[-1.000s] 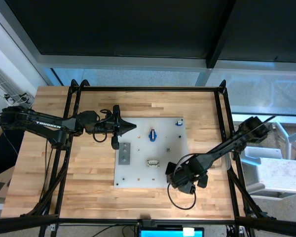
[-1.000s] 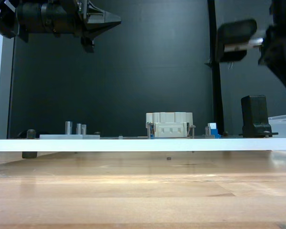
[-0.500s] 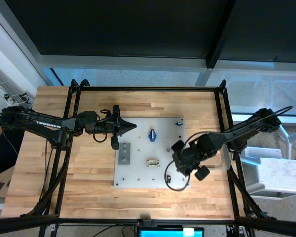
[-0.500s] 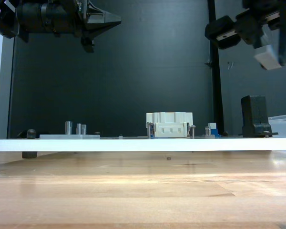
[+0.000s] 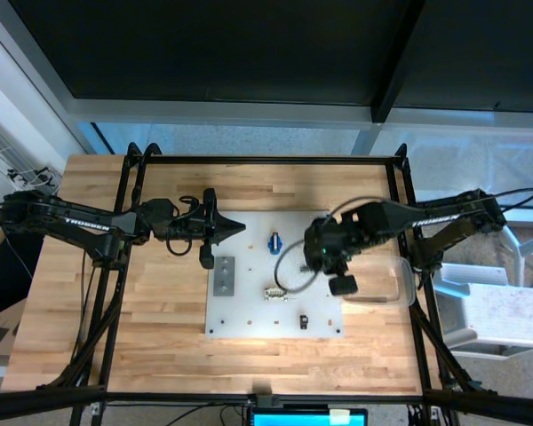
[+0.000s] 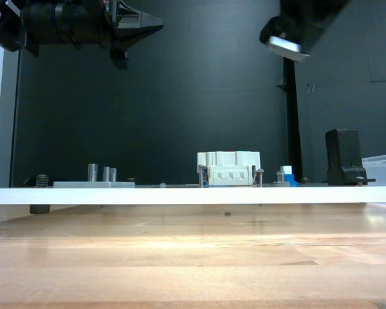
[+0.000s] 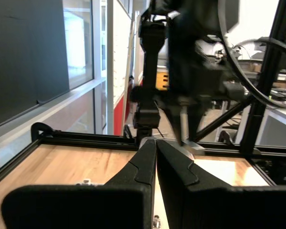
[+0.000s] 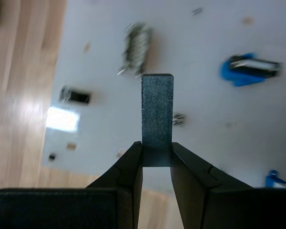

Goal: Pick the 16mm bar and place in it's hole on the taskboard

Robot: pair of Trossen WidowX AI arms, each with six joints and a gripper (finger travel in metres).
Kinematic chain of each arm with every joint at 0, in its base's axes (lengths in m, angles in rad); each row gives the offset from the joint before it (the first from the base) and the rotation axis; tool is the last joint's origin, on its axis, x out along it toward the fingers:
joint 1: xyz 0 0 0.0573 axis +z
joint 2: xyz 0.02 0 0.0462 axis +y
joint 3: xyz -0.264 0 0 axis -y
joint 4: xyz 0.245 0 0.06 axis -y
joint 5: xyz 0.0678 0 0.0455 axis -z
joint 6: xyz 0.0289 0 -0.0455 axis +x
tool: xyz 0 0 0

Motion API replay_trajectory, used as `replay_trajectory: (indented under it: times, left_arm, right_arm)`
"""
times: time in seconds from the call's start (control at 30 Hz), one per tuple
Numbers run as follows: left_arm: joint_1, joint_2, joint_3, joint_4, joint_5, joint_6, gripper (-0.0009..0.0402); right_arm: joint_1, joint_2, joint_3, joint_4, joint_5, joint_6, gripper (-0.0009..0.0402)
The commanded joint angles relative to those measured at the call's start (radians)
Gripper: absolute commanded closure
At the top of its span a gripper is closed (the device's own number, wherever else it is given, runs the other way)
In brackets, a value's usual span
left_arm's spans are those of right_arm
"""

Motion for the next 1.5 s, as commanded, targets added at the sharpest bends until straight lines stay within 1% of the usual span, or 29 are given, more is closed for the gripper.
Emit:
replay_trajectory:
  times: [0.03,0.07,0.13,0.17,0.3,0.4,0.47,0.57,0.6,0.73,0.8,0.87,0.97,1.03,1.07,1.23,1.4,1.5]
  left_arm:
    - [-0.001,0.000,0.000,-0.011,0.047,-0.013,0.0393]
    - [-0.001,0.000,0.000,-0.013,0.072,-0.017,0.0393]
    - [-0.001,0.000,0.000,-0.019,0.138,-0.022,0.0393]
    - [-0.001,0.000,0.001,-0.020,0.161,-0.024,0.0393]
    - [-0.001,0.000,0.001,-0.062,0.161,-0.088,0.0391]
    - [-0.001,0.000,0.003,-0.099,0.185,-0.098,0.0370]
    - [-0.001,0.000,0.017,-0.151,0.172,-0.100,0.0344]
    - [-0.001,0.000,0.035,-0.203,0.119,-0.098,0.0301]
    - [-0.001,0.000,0.036,-0.204,0.109,-0.094,0.0286]
    - [-0.002,0.000,0.047,-0.213,0.100,-0.055,0.0235]
    - [-0.002,0.000,0.055,-0.234,0.079,-0.049,0.0215]
    - [-0.002,0.000,0.066,-0.260,0.077,-0.034,0.0199]
    - [-0.002,0.000,0.088,-0.307,0.073,-0.024,0.0186]
    - [-0.002,0.000,0.097,-0.323,0.047,-0.012,0.0183]
    - [-0.002,0.000,0.099,-0.326,0.037,-0.012,0.0182]
    - [-0.001,0.005,0.099,-0.325,0.034,-0.013,0.0182]
    - [-0.001,0.013,0.099,-0.323,0.000,-0.020,0.0182]
    - [-0.001,0.013,0.099,-0.322,-0.002,-0.020,0.0182]
  right_arm:
    - [-0.051,0.011,0.048,-0.016,0.000,0.014,0.0389]
    - [-0.065,0.020,0.068,-0.032,0.000,0.018,0.0389]
    - [-0.088,0.037,0.111,-0.071,0.000,0.018,0.0389]
    - [-0.097,0.049,0.133,-0.083,0.000,0.018,0.0389]
    - [-0.116,0.086,0.214,-0.109,0.001,0.031,0.0389]
    - [-0.120,0.126,0.275,-0.122,0.000,0.045,0.0389]
    - [-0.120,0.156,0.312,-0.132,0.000,0.047,0.0389]
    - [-0.122,0.205,0.372,-0.147,0.001,0.070,0.0389]
    - [-0.124,0.224,0.391,-0.152,0.000,0.074,0.0389]
    - [-0.129,0.283,0.455,-0.175,0.000,0.079,0.0389]
    - [-0.131,0.304,0.480,-0.176,0.001,0.083,0.0389]
    - [-0.135,0.322,0.503,-0.177,0.001,0.088,0.0389]
    - [-0.143,0.343,0.533,-0.177,0.000,0.091,0.0389]
    - [-0.149,0.355,0.551,-0.175,0.000,0.091,0.0389]
    - [-0.151,0.357,0.558,-0.171,0.000,0.091,0.0389]
    - [-0.153,0.376,0.583,-0.130,0.001,0.090,0.0389]
    - [-0.155,0.401,0.587,-0.117,0.000,0.090,0.0389]
    - [-0.158,0.414,0.587,-0.095,0.000,0.087,0.0389]
